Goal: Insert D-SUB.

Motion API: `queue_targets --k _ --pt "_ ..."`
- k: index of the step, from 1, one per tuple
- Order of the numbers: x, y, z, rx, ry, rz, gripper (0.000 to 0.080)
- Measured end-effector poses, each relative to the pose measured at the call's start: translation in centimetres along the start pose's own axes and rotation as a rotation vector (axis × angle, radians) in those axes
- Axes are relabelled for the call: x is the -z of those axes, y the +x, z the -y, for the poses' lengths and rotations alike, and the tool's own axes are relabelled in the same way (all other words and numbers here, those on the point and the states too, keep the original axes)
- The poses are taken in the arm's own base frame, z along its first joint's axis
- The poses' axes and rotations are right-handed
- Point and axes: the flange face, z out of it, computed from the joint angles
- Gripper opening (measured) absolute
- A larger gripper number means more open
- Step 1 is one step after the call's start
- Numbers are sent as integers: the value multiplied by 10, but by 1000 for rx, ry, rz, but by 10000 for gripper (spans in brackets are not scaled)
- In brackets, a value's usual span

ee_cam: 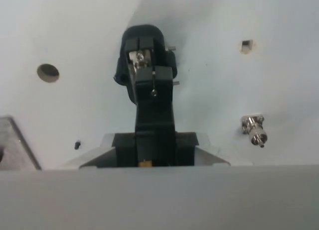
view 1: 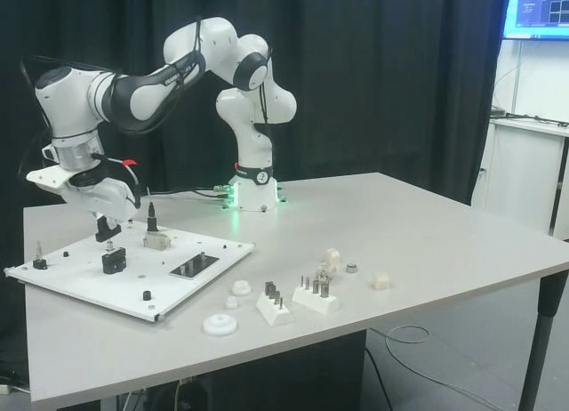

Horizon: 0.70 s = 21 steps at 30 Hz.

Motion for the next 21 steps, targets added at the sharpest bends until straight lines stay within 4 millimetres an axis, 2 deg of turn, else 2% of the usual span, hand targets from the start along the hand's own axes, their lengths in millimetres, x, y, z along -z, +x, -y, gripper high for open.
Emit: queue_targets --k 21 --pt "-6 0 -3 -11 17 -1 154"
